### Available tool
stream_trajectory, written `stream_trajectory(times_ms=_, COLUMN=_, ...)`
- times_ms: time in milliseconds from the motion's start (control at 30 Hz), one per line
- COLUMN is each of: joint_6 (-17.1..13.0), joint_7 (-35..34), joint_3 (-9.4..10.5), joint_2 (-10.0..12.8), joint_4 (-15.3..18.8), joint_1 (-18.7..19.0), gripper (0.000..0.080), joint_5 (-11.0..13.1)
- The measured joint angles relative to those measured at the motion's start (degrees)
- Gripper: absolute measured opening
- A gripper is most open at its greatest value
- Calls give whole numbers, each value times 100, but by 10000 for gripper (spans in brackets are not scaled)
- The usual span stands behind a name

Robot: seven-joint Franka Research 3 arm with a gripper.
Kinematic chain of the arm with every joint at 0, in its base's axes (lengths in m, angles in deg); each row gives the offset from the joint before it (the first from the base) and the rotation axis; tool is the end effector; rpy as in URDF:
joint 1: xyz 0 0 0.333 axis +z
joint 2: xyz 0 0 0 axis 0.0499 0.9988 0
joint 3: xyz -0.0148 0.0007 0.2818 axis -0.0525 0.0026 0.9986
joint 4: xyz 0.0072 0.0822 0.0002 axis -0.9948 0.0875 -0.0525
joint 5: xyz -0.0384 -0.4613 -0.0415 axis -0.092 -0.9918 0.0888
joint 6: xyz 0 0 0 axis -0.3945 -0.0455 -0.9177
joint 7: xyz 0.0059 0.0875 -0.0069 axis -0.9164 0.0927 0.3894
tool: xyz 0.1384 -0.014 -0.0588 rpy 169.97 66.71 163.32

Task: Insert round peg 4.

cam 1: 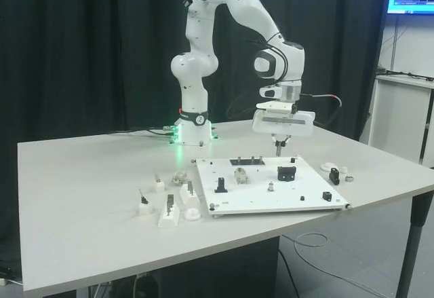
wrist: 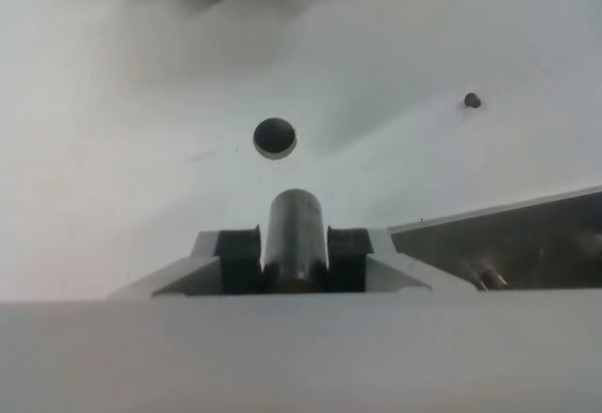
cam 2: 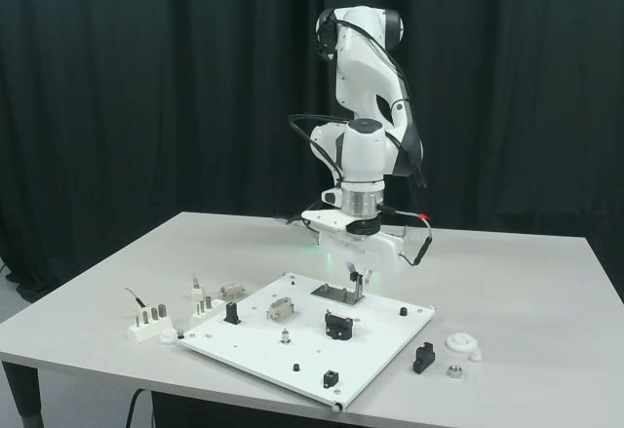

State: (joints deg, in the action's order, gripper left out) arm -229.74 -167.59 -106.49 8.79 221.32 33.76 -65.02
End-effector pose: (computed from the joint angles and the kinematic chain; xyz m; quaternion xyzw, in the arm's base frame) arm 0.5306 0.1095 0.1444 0.8000 -0.5997 0.0117 0.0184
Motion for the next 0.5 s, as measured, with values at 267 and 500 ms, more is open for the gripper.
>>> stream_trajectory(times_ms=267, joint_6=-128, joint_7=0, joint_3=9, joint_2=107, joint_4=0, joint_1=0, gripper=147, joint_5=-3)
stream_trajectory(times_ms=500, joint_6=-326, joint_7=-33, joint_3=11, joint_2=255, joint_4=0, joint_1=0, gripper=147, joint_5=-3)
